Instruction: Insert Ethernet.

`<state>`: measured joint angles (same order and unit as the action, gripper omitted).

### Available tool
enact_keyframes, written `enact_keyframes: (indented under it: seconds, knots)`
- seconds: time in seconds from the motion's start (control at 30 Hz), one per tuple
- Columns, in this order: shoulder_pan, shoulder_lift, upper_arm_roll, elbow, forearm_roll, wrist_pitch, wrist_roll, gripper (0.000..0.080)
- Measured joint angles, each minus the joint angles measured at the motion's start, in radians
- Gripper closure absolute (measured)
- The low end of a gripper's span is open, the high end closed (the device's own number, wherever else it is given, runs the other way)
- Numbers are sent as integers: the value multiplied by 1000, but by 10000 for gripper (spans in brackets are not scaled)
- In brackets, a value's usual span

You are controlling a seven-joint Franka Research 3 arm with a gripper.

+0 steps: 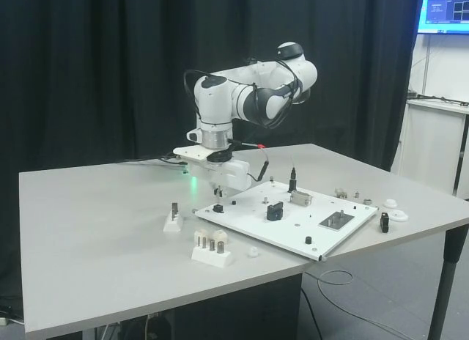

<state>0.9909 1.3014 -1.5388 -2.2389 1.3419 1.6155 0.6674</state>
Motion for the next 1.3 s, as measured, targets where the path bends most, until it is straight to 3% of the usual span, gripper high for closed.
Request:
enact_keyframes:
  seconds: [1.3]
  knots:
    - [-1,0,16,-9,23,27,27,702]
